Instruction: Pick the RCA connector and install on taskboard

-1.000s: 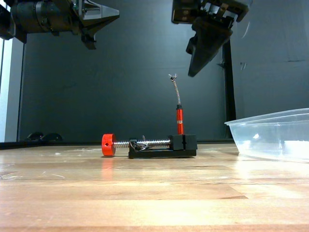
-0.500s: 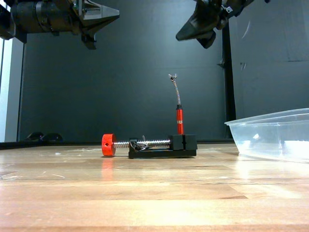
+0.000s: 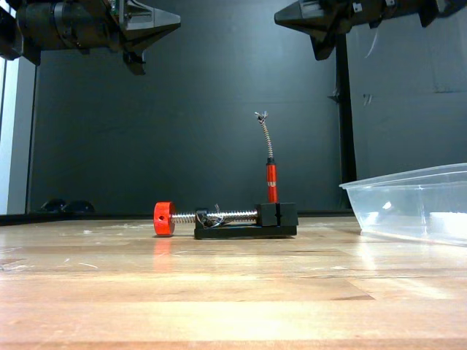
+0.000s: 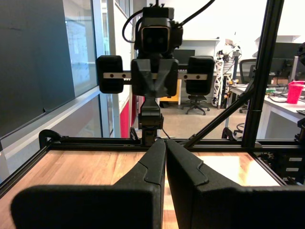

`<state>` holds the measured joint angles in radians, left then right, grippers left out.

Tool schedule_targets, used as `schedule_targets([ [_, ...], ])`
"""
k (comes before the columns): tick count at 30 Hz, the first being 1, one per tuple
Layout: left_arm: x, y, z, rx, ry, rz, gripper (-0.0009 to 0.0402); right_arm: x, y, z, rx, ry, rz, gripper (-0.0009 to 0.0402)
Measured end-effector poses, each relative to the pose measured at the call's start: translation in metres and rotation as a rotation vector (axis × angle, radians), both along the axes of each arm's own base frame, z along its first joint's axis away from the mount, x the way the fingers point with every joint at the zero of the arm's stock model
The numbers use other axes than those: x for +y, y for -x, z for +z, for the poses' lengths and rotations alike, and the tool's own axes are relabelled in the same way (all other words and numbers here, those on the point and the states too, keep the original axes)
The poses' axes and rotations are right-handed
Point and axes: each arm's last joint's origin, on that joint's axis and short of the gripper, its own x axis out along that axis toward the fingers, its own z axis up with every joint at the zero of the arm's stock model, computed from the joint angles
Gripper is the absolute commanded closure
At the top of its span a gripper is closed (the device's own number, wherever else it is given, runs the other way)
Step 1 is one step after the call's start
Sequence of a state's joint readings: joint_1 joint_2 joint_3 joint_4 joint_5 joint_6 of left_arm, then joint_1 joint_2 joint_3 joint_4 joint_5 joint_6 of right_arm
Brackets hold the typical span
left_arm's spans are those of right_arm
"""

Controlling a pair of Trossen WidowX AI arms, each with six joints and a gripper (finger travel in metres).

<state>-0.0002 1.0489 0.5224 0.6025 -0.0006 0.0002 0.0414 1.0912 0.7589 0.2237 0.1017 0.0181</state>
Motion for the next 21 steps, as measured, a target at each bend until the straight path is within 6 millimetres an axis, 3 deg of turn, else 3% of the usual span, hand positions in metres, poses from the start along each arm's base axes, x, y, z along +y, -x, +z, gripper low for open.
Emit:
schedule_targets([
  [21,0.0,0.0,0.0,-0.001,0.0,0.0,0.0393,-0.006,0.008,-0.014,-0.107,-0.007,0.035,0.0393],
])
